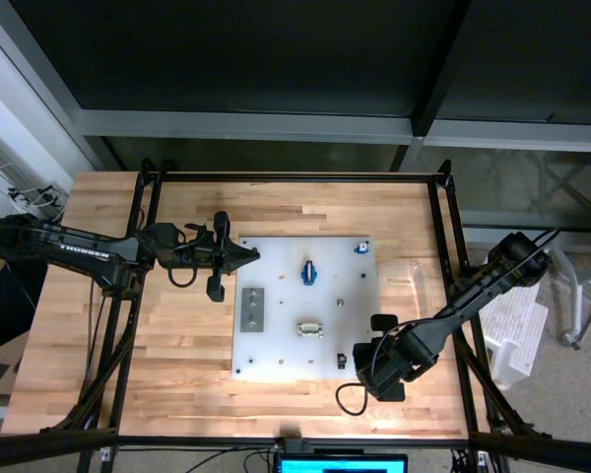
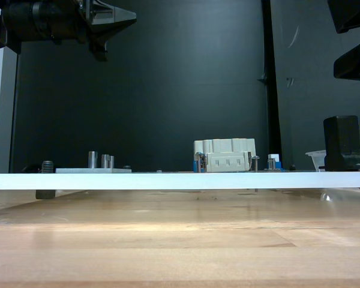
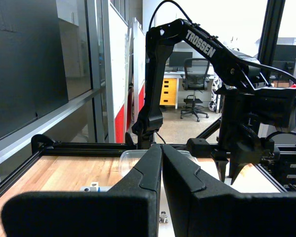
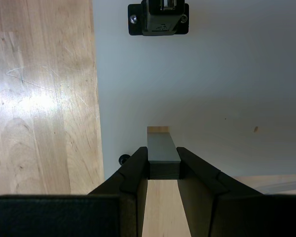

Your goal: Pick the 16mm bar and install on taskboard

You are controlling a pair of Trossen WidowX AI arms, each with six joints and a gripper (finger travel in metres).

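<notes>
The 16mm bar (image 4: 163, 154), a grey piece, is held between the fingers of my right gripper (image 4: 163, 170), which is shut on it. It hangs above the white taskboard (image 4: 227, 89), close to the board's near right corner and clear of any seat. In the high view the right gripper (image 1: 374, 374) sits under its own arm at that corner, and the bar is hidden there. My left gripper (image 1: 246, 256) hovers high over the board's left edge, fingers (image 3: 148, 168) pressed together with nothing between them.
On the board stand a grey metal block (image 1: 251, 307), a beige connector (image 1: 310, 329), a blue part (image 1: 308, 270), a small black socket (image 4: 158, 17) and a black block (image 2: 342, 144) at its right edge. Bare wooden table (image 1: 167, 365) surrounds the board.
</notes>
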